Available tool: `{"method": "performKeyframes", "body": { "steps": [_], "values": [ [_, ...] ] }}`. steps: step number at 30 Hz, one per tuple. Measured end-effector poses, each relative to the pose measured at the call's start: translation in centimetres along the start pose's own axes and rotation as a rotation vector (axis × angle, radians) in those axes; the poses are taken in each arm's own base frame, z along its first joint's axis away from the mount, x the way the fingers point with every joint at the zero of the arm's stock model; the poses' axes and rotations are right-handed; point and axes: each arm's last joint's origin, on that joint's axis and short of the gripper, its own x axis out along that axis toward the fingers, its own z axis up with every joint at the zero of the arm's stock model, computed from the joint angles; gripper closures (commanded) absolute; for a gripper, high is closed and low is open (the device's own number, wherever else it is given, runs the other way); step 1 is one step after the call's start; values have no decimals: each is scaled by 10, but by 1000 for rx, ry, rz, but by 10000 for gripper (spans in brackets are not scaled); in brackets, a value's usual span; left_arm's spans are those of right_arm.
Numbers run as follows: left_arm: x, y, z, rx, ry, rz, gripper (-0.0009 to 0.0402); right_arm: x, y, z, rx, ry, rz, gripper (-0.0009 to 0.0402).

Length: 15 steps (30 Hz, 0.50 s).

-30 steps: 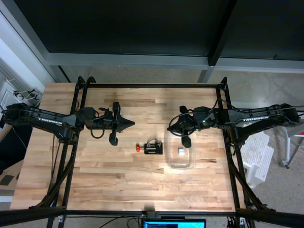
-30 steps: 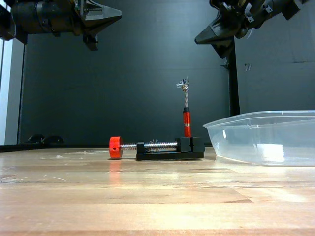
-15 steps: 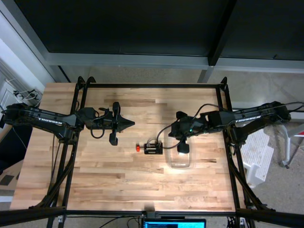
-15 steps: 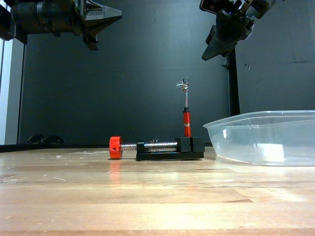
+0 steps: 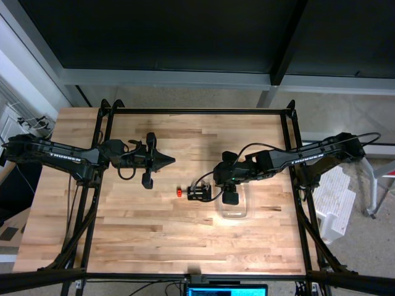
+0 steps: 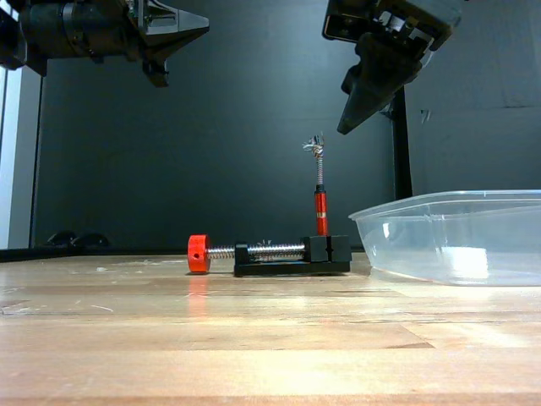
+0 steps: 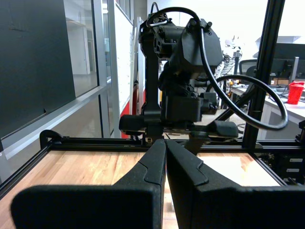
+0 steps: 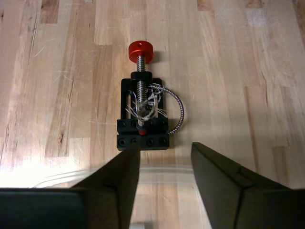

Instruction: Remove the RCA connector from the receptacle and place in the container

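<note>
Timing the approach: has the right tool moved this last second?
Yes: in the low view the open right tool dropped toward the small black red-knobbed receptacle, hanging above its right end. The shut left tool stays parked high, far left.

Two arms, so two grippers: the left gripper [image 7: 166,143], fingers pressed together, hangs high over the left half of the table [image 5: 154,228], and the right gripper [image 8: 164,145], fingers spread, hovers above the block's container-side end. One receptacle [image 6: 292,254] (with a single red knob [image 6: 198,253]), one RCA connector [image 6: 321,211] upright in it, one container [image 6: 448,237] beside it, and one table.
</note>
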Motion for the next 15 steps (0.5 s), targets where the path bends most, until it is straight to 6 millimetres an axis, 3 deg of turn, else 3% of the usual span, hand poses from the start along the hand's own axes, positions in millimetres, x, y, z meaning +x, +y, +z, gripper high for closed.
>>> {"method": "performKeyframes", "body": {
  "steps": [6,15],
  "values": [
    [0,0,0,0,0,0,393,13,4,6,-3,26,-3,181],
    [0,0,0,0,0,0,393,36,10,13,-10,78,-8,170]
  ]
}}
